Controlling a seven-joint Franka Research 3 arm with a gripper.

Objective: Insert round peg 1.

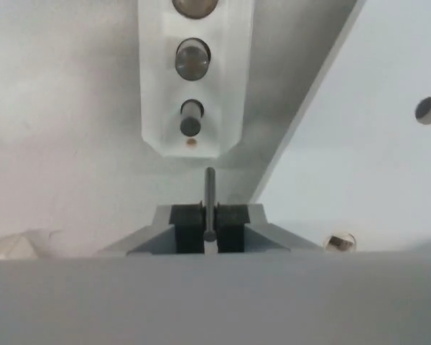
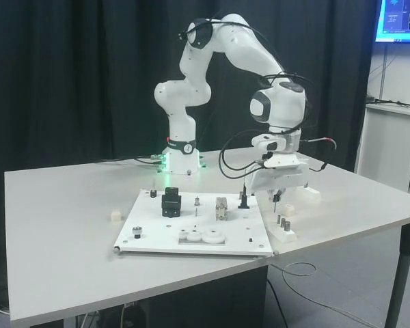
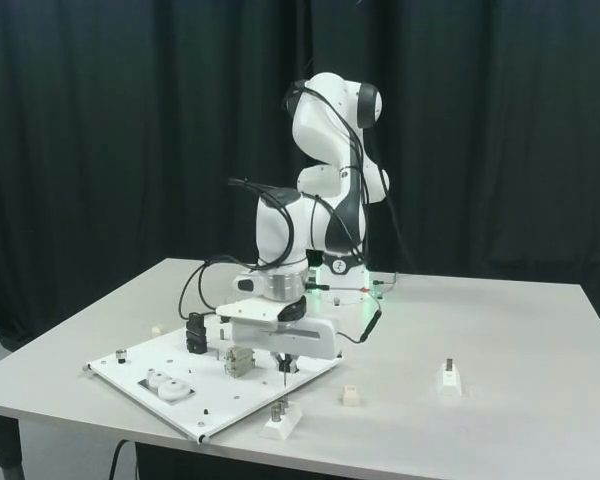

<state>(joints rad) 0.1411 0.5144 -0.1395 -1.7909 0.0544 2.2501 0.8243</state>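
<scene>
The hand [image 1: 210, 228] gripped a thin peg [image 1: 210, 201] between its black fingers, pointing down. It hung above the white holder [image 1: 190, 79] beside the board [image 2: 191, 225] on the worktop [image 2: 68, 205].

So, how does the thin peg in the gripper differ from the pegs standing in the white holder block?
The thin peg is much slimmer than the pegs in the white holder block; the middle holder peg is clearly thicker. The thin peg is clamped between the gripper's black pads and hangs above the table, apart from the block, while the holder pegs sit in their holes. All are grey, round and upright.
</scene>
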